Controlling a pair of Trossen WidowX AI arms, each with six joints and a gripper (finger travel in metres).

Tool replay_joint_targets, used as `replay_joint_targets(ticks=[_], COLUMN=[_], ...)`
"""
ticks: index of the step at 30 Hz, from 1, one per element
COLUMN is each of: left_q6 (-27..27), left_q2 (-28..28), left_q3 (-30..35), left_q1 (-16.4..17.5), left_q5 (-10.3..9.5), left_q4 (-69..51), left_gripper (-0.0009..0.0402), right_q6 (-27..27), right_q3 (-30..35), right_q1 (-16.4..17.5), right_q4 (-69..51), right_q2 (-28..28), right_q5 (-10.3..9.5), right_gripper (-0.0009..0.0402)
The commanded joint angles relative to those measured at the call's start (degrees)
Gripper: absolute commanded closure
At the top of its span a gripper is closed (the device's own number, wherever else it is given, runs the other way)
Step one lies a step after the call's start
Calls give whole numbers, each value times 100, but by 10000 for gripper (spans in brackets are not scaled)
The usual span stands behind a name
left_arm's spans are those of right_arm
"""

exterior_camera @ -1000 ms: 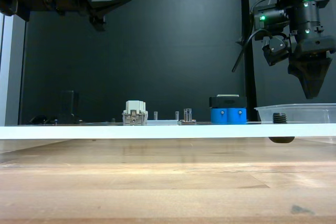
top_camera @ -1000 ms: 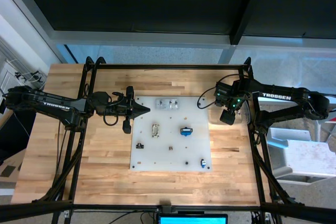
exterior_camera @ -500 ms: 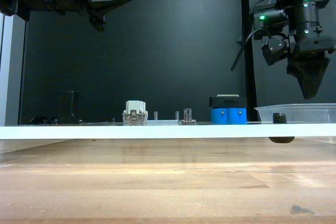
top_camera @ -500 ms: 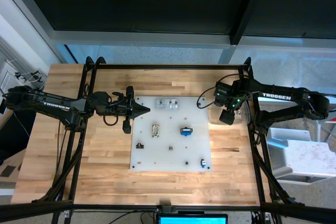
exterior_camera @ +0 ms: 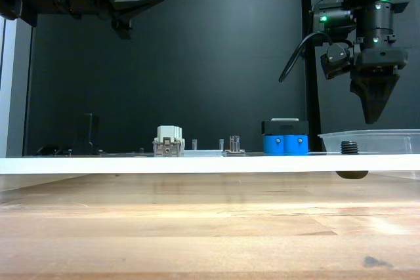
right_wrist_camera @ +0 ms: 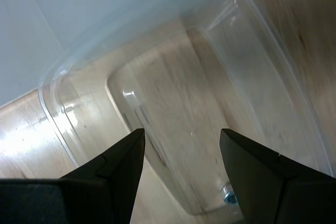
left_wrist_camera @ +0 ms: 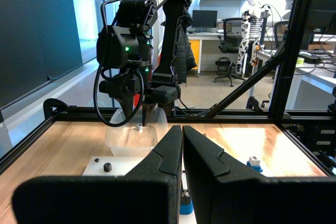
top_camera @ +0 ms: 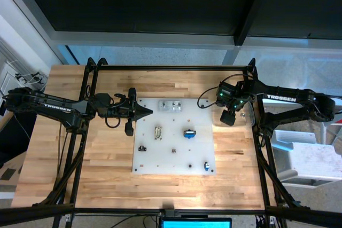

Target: Unfasten the M12 fastener and place in the container

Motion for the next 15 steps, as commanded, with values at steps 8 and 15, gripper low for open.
replay_joint_targets(ticks=[8, 15], left_q6=[0, 0], left_q2=[0, 0], left_q3=[2, 2], left_q1=[0, 0], left_q5=[0, 0], left_q4=[2, 2], left_gripper=[393, 393], right_q6=[7, 7], right_q3=[2, 2], right_q1=[0, 0], right_q4=[210, 210], right_q2=[-2, -7], right_q5=[2, 2], right_gripper=[194, 194])
